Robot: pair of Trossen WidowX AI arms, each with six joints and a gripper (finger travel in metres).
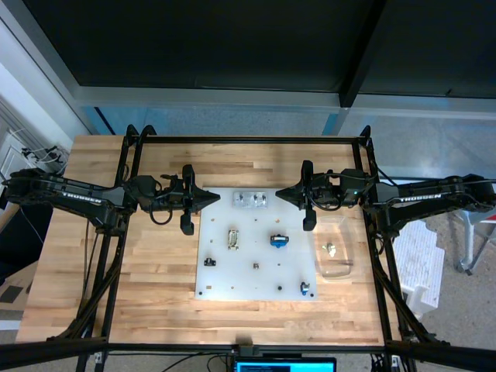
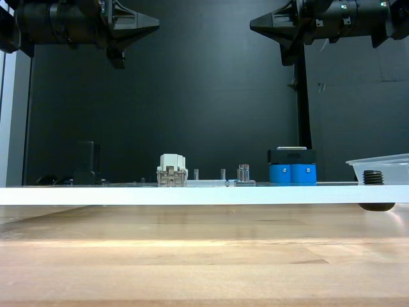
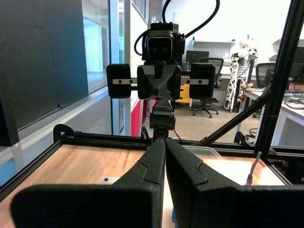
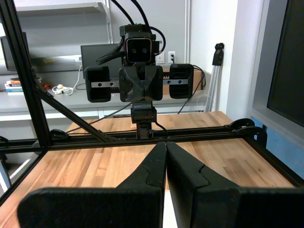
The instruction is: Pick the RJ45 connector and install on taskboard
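Findings at the bench (image 1: 116, 271).

**Claws.** The left claw (image 1: 211, 199) hangs high over the board's (image 1: 232, 271) far left edge and points inward. Its fingers (image 3: 149, 168) are pressed together with nothing between them. The right claw (image 1: 283, 194) hangs at the same height over the far right edge and faces it. Its fingers (image 4: 151, 171) are likewise together and hold nothing.

**Connector.** Its place cannot be settled.
- The tray (image 1: 345, 267) lies on the bench just right of the board. The pale block (image 1: 330, 249) in it carries a small darker mark, but no cable can be made out running off it.
- The blue jack (image 1: 306, 290) sits at the board's near right corner. Whether its top is bare or covered by a grey piece cannot be told.
- The long axis of the connector cannot be read in either place.

**Deciding relation.** Tray and jack both lie on the right half of the bench, below the right claw and toward the near edge from it. The tray is off to the claw's outer side. The jack is further toward the near edge, on the board itself. The right arm (image 1: 422, 196) is plainly the nearer. The left arm (image 1: 77, 196) would have to cross the whole board. In my judgement, any further move belongs to the right claw, going down and toward the near edge.

**Writing.** White lettering on the left arm reads TROSSEN. The right arm carries matching lettering, which is less legible. No label can be read on the board, tray or jack.
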